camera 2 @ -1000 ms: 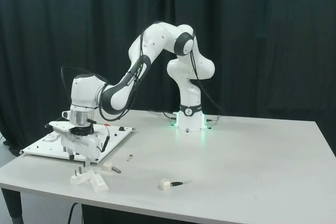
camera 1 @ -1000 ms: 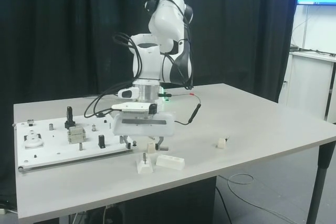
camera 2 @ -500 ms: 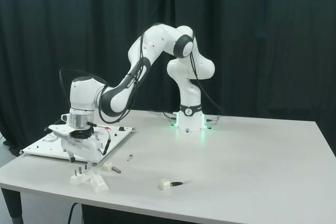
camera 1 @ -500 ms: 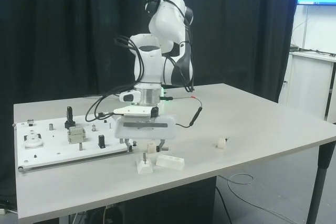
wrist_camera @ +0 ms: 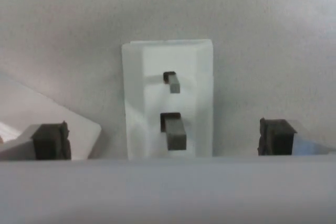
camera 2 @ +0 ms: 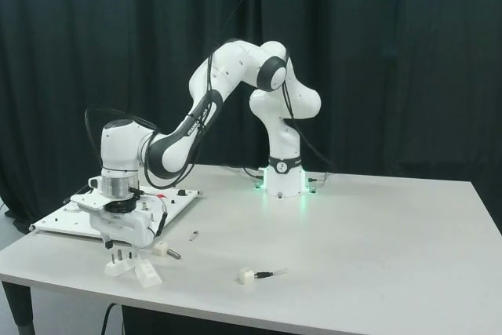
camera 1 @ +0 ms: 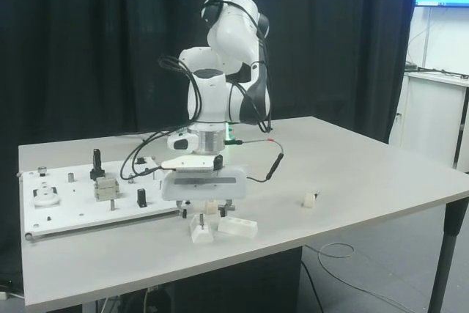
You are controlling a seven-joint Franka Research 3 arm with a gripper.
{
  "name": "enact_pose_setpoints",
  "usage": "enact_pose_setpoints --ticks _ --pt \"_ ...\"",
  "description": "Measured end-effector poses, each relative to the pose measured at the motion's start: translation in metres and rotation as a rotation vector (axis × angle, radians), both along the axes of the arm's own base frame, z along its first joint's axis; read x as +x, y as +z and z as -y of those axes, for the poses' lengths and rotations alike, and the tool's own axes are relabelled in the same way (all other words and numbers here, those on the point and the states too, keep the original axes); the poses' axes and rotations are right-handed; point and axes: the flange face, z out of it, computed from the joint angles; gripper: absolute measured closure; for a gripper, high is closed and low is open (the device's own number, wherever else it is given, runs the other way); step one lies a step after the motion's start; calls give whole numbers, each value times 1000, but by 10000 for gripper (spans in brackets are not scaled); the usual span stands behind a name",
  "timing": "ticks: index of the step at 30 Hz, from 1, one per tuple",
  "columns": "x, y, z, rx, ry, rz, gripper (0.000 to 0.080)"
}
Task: Pick square peg 2.
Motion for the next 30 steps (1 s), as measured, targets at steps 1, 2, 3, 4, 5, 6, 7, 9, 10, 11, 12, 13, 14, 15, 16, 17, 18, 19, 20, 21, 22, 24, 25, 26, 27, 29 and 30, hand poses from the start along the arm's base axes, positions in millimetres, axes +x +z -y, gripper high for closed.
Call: enact_pose_setpoints --ticks 1,2,3,4,5,6,7,9,10,11,12,13,14,15,16,17,18,19,20,21,22,24,25,26,27,29,30 --pt "0 0 0 2 1 -1 3" --pt "1 -1 1 4 2 -1 3" --pt "1 -1 1 6 2 -1 3" --pt "1 -1 2 6 3 -1 3" --pt "1 -2 2 6 3 -2 3" --pt "2 -2 2 7 3 -2 3" --pt "2 -2 3 7 4 -3 3" --pt "3 -2 3 8 4 -4 3" --pt "3 -2 4 9 4 -4 3" --pt "3 -2 4 10 4 -5 3" --pt "3 -2 4 12 4 -5 3" --pt "4 -2 4 14 4 -5 3" --pt "4 -2 4 16 4 -5 3" --pt "4 -2 4 17 4 -4 3" --pt "4 -2 4 17 4 -4 3" --pt "4 -1 4 18 4 -4 116" --pt "4 -1 5 19 5 -5 116" --pt "4 -1 5 19 7 -5 116" --pt "4 -1 5 20 9 -6 116" --pt "4 -1 5 20 12 -7 116" --pt "4 -1 5 21 15 -8 116" --pt "4 -1 6 23 19 -10 116" --pt "4 -1 6 24 19 -11 116" --pt "4 -1 7 25 19 -12 116" --pt "4 -1 7 25 18 -13 116" --pt "4 -1 8 25 18 -14 116" --pt "4 -2 8 25 17 -14 116"
